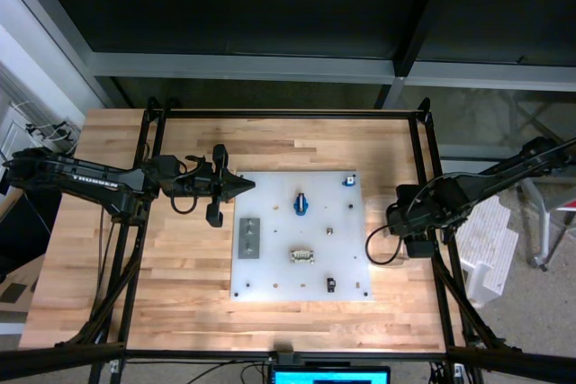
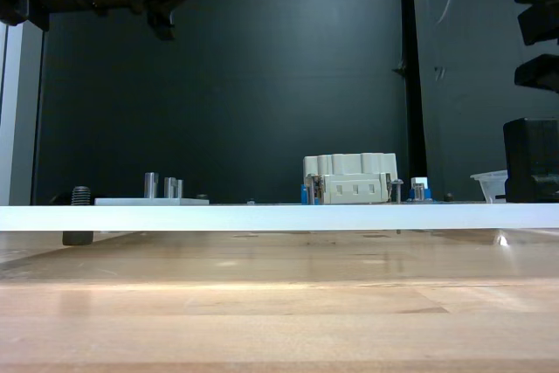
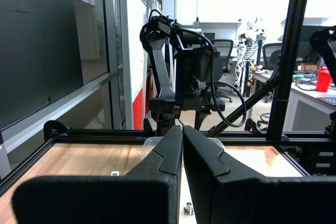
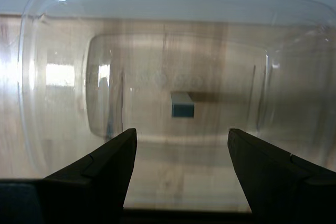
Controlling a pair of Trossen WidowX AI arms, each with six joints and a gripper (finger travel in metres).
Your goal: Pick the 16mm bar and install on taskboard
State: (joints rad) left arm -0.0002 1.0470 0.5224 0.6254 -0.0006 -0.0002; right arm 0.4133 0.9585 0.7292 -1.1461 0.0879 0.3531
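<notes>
The wooden table [image 1: 180, 303] is carrying the white board [image 1: 270, 281] in the middle of the high view. The left claw [image 1: 243, 185] is hanging high over the board's upper left edge, its fingers pressed together on nothing. The right claw [image 4: 181, 132] is pointing down just off the board's right side, its fingers spread over a clear tray [image 4: 31, 51]. The small grey bar [image 4: 182, 104] is lying free on the tray floor, straight ahead of this claw and between the lines of its fingers, so the right claw is much the nearer one. I cannot tell the bar's long axis or which way it is pointing.
</notes>
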